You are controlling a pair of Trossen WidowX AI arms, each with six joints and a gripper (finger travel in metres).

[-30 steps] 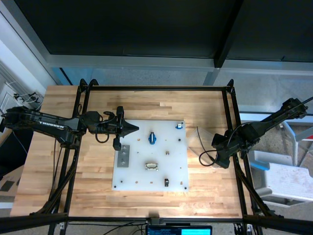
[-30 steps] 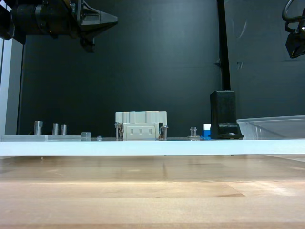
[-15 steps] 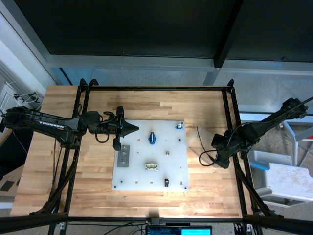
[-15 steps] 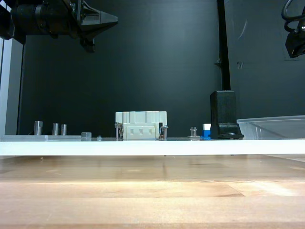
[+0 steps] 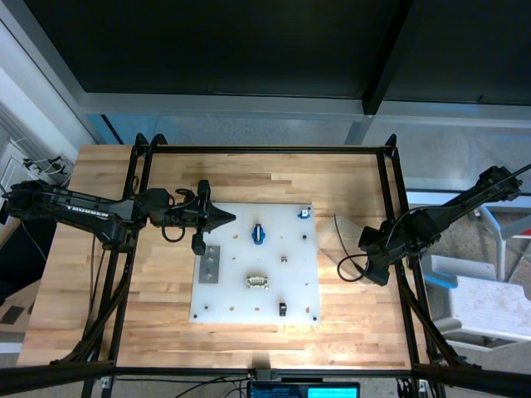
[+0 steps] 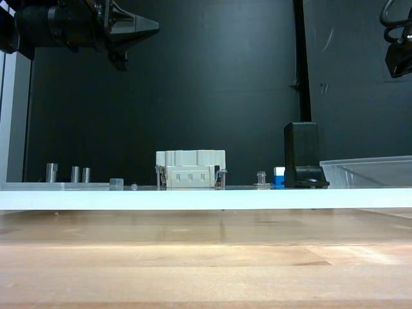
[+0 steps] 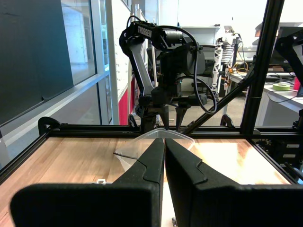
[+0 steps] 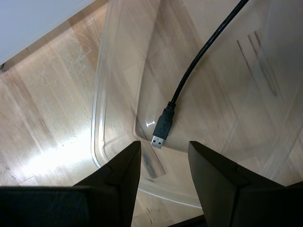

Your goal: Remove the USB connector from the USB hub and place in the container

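USB connector (image 8: 163, 125) lies inside container (image 8: 99, 111). Right gripper (image 8: 164, 145) is spread above it. Left gripper (image 7: 164, 142), pressed together, is well apart from it. Right arm (image 7: 152, 31) reads "TROSSEN".

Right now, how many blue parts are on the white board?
2. One blue part sits mid-board, another at the white board's far-right corner. None seems hidden. The left claw hovers over the board's far-left part, shut; right claw open above the container.
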